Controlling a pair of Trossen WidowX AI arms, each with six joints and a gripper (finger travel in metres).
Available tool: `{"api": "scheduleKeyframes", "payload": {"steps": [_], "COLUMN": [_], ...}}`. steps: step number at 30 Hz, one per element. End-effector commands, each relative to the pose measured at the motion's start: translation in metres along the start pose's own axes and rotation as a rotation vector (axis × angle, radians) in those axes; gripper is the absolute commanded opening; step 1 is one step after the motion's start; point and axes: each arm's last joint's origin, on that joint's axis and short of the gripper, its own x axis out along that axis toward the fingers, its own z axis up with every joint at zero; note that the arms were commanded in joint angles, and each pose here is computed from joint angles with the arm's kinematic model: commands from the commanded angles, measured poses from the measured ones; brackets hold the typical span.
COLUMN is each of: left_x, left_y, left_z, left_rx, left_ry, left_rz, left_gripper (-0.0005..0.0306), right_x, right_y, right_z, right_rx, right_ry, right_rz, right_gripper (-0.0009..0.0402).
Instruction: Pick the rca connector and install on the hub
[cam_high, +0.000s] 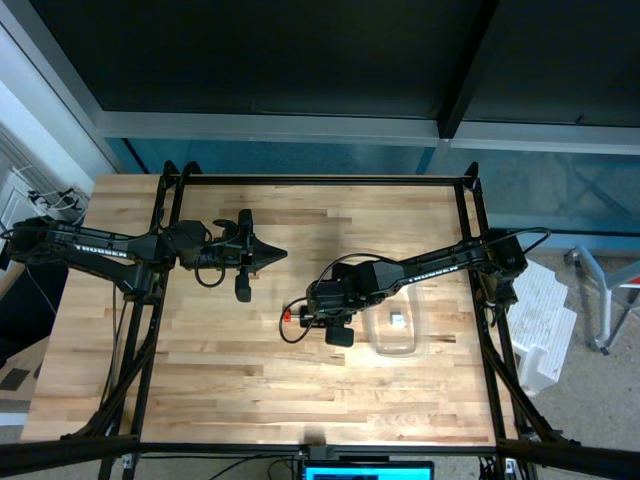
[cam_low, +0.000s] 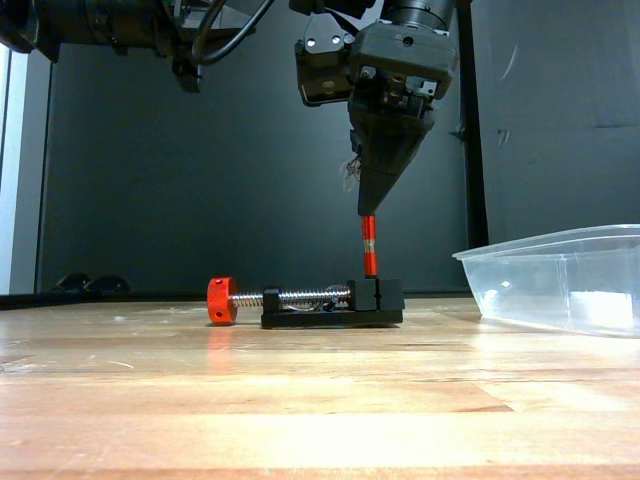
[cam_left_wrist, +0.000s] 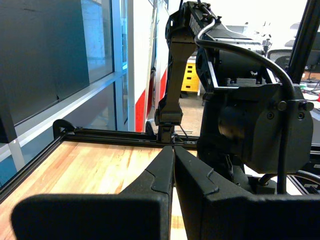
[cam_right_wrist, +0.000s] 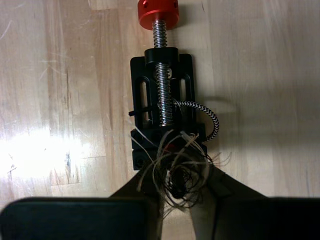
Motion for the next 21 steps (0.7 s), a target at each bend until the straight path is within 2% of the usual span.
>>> {"api": "scheduleKeyframes", "payload": {"steps": [1, 8, 15, 21], "left_x": [0.000, 0.000, 0.000, 0.000], "left_y": [0.000, 0.000, 0.000, 0.000], "left_z": [0.000, 0.000, 0.000, 0.000], "left_rx": [0.000, 0.000, 0.000, 0.000], "left_ry": [0.000, 0.000, 0.000, 0.000], "left_rz": [0.000, 0.000, 0.000, 0.000], "left_gripper": [0.0000, 0.0000, 0.0000, 0.0000], "right_x": [0.002, 0.004, 0.015, 0.015], "right_y": [0.000, 0.000, 0.000, 0.000], "right_z": [-0.001, -0.001, -0.009, -0.008], "right_rx": [0.001, 0.002, 0.004, 0.006], "right_ry": [0.001, -0.006, 0.008, -0.004], "right_rz": [0.001, 0.002, 0.007, 0.010], "right_gripper": [-0.0001, 0.0002, 0.0001, 0.0000]}}
